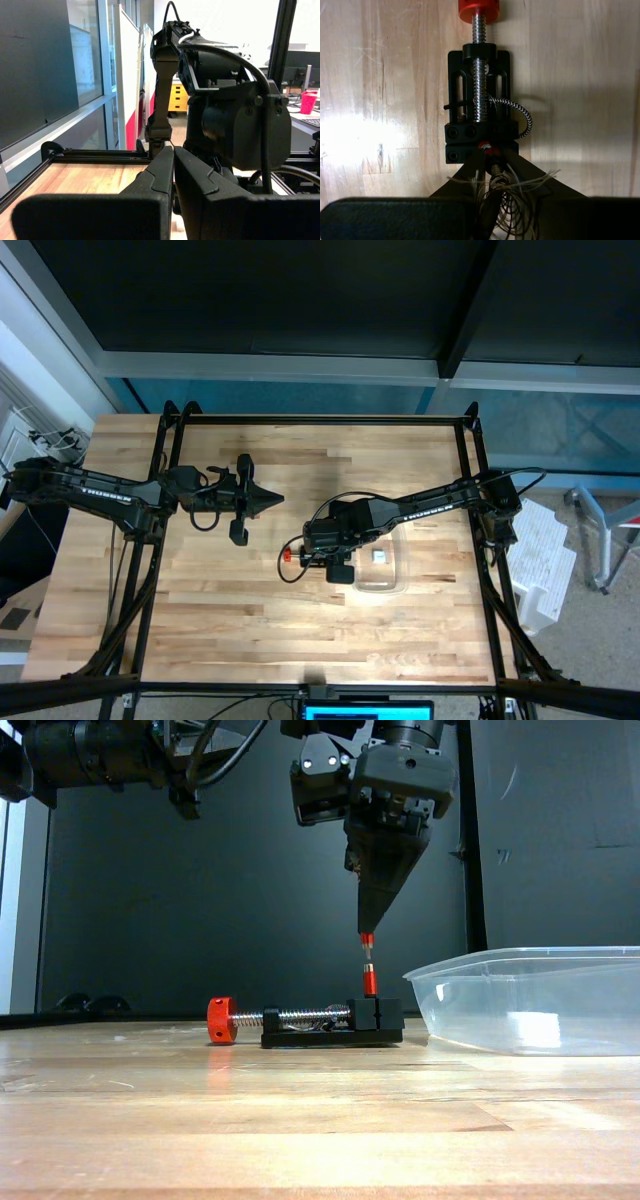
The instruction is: Pick the rca connector and install on the hub
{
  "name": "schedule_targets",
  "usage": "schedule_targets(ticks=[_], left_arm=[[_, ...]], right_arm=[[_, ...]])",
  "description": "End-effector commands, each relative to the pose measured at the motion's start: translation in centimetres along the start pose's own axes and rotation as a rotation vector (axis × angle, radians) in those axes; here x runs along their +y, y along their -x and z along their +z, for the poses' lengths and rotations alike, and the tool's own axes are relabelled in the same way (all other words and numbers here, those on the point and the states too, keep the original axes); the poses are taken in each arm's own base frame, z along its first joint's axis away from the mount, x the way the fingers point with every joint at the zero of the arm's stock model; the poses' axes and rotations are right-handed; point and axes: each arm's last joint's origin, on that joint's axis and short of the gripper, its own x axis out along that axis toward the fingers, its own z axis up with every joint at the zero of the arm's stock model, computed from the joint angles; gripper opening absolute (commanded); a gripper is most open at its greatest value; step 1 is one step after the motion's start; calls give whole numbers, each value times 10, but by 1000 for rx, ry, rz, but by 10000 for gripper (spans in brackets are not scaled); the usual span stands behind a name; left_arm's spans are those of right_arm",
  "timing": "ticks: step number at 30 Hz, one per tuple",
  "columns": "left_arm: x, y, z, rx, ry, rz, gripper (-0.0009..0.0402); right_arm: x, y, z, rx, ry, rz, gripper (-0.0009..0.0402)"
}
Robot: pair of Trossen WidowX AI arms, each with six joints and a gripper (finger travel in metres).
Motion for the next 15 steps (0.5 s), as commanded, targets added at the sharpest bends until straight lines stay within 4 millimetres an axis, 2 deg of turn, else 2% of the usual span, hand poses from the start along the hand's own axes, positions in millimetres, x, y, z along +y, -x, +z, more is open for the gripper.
schedule_targets(ticks=[1, 15], left_arm=[[0, 0, 0, 0, 0, 0, 0], [0, 0, 0, 0, 0, 0, 0]], right_arm=[[0, 0, 0, -4, -1, 1, 0], [0, -2, 0, -6, -1, 2, 0]])
